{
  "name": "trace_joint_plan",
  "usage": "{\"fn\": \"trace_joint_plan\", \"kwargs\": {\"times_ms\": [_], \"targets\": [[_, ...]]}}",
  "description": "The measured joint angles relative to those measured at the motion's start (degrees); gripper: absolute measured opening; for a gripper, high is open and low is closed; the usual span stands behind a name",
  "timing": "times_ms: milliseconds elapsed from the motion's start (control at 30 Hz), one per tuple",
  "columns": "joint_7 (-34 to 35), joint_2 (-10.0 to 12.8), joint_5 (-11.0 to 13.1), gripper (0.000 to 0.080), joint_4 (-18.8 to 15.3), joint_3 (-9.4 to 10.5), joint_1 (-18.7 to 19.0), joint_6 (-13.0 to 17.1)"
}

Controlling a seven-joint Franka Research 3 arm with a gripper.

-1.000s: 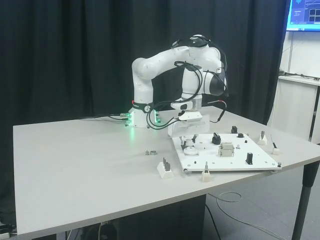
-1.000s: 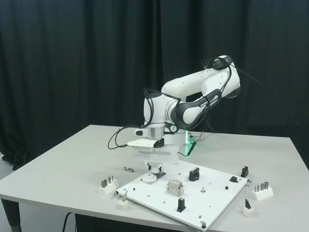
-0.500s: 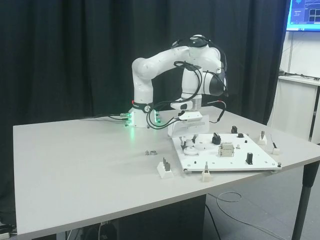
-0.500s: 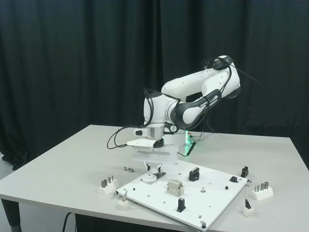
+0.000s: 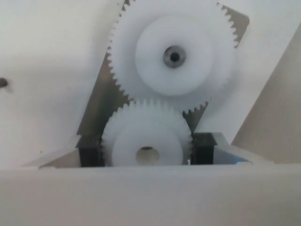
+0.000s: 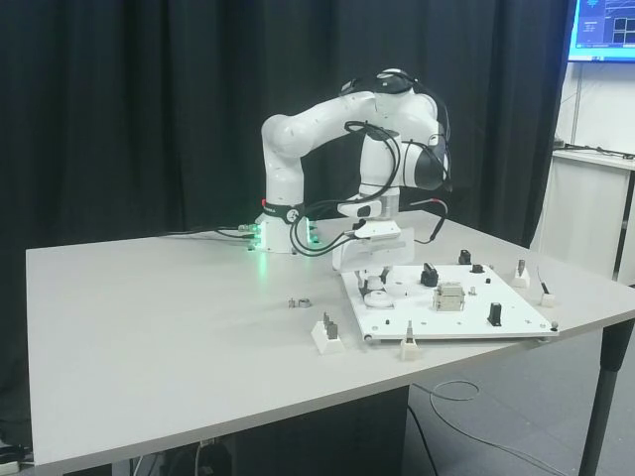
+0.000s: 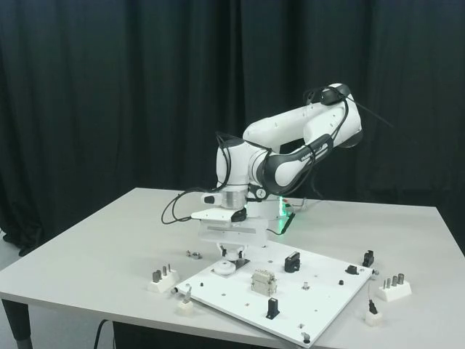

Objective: Insert medium gear.

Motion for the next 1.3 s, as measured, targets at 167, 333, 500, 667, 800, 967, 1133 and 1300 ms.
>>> {"fn": "trace_joint_plan", "kwargs": {"times_ms": [167, 333, 500, 667, 800, 967, 1133, 1300], "targets": [[0.0, 0.0, -0.3, 0.0399, -0.6, -0.33, 0.9, -0.9], [0.0, 0.0, -0.3, 0.0399, -1.6, -0.56, 2.0, -1.0], [0.0, 0.1, -0.3, 0.0399, -2.3, -0.69, 3.0, -1.0], [0.1, 0.1, -0.3, 0.0399, -2.7, -0.75, 3.6, -1.0], [0.1, 0.1, -0.2, 0.0399, -2.8, -0.75, 3.7, -0.8], [0.1, 0.1, 0.4, 0.0399, -2.8, -0.61, 3.7, -0.2], [0.1, 0.1, 0.7, 0.0399, -2.8, -0.41, 3.7, 0.7], [0.1, 0.1, 1.1, 0.0399, -2.8, -0.22, 3.6, 1.6]]}}
